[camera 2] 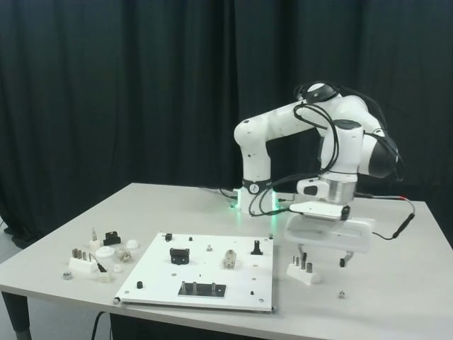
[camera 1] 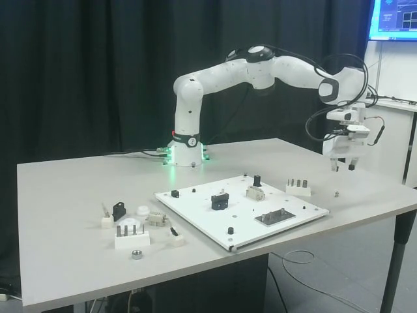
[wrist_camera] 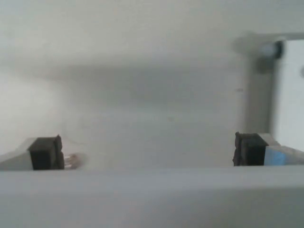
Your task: Pick square peg 1.
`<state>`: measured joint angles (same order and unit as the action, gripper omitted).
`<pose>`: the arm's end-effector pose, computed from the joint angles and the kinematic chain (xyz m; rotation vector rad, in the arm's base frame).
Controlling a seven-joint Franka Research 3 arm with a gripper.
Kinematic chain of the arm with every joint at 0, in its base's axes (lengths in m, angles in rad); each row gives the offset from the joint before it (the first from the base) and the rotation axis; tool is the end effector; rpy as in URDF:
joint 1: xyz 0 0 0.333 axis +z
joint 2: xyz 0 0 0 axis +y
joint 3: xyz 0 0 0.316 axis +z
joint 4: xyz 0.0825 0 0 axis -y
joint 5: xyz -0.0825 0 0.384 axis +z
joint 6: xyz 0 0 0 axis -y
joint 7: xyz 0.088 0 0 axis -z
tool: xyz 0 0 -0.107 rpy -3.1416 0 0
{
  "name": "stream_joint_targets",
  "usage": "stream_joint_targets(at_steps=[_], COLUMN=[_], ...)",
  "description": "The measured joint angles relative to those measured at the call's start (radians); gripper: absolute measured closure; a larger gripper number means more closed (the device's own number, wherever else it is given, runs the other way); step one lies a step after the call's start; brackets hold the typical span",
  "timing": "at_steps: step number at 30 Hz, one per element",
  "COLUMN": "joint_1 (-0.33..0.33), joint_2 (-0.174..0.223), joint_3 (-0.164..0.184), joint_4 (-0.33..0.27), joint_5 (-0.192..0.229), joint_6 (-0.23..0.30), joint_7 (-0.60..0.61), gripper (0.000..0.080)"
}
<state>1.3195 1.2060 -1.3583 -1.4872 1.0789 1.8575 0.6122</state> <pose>0.6414 0.2937 0.3009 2.8878 -1.0280 0.2173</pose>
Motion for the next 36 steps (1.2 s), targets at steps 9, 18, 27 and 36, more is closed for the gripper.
stream_joint_targets(at_steps=[9,18,27,36], joint_1=[-0.052,-0.124,-0.18,-0.215], joint_2=[0.0,0.0,0.0,0.0], joint_3=[-0.028,-0.066,-0.117,-0.163], joint_4=[-0.004,-0.005,-0.015,-0.078], joint_5=[-0.038,-0.041,-0.041,-0.041], joint_6=[-0.002,-0.009,-0.06,-0.086], joint_7=[-0.067,-0.108,-0.227,-0.359], gripper=[0.0003,0.0003,0.0003,0.0003])
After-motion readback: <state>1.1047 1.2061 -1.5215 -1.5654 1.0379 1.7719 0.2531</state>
